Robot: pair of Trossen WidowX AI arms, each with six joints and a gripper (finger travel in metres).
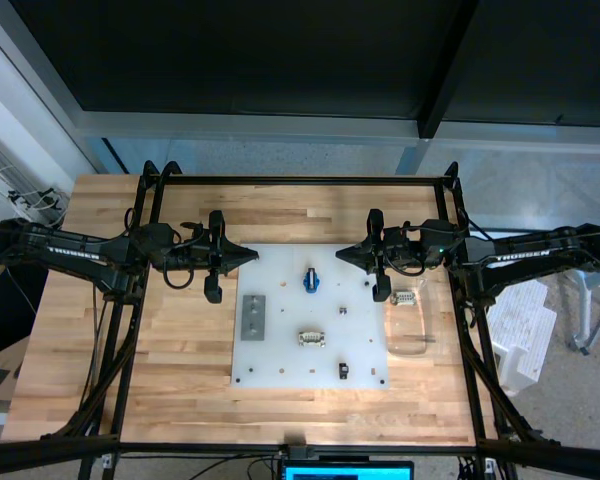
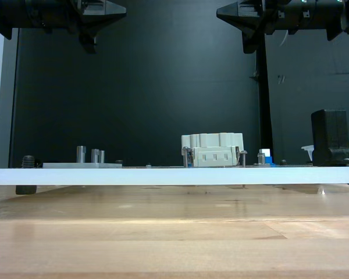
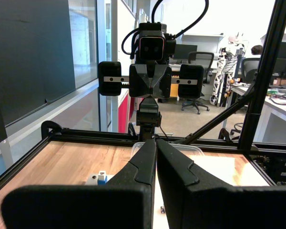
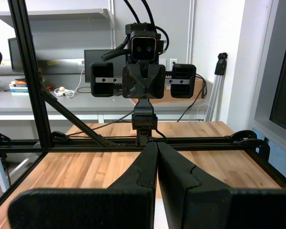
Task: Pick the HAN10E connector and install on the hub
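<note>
Nothing done: left gripper (image 1: pixel 250 256) and right gripper (image 1: pixel 342 253) hang closed over the board (image 1: pixel 280 365), HAN10E connector (image 1: pixel 404 297) untouched, apart from the hub (image 1: pixel 312 340).

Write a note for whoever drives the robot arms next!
Left gripper: shut, empty, high above the left edge of the white board.
Right gripper: shut, empty, high above its right side.
HAN10E connector: in the clear tray right of the board.
Hub: on the board, connector not on it.
Done: nothing yet.
Left: pick up the connector, install it on the hub.
</note>
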